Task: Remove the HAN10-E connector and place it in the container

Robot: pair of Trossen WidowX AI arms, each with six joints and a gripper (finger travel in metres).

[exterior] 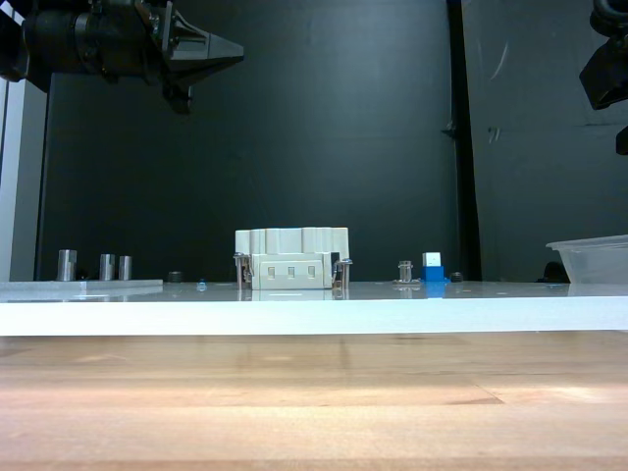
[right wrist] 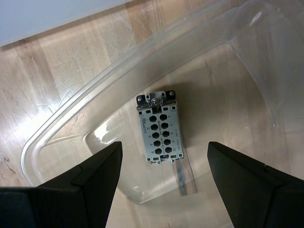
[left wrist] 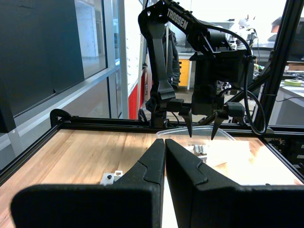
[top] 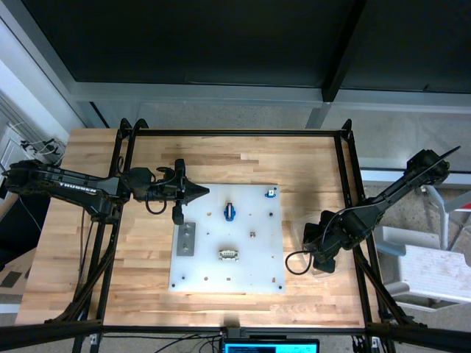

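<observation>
Two hands, black, with wedge-shaped fingers.

Left hand (left wrist: 164, 145): fingers pressed flat together, holding nothing, raised above the far-left corner of the white board (top: 254, 276).

Right hand (right wrist: 164, 145): fingers spread wide, holding nothing, poised off the board's right side, directly over the container (right wrist: 52, 135).

Container: clear, glossy, thin-walled plastic tub with rounded corners, on the pale plank-wood worktop (top: 88, 243) just right of the board.

HAN10-E connector (right wrist: 157, 129): grey-beige rectangular block with two rows of round holes in its pale face and a metal screw tab at one end. It lies flat on the tub's floor, face up, off the board.
</observation>
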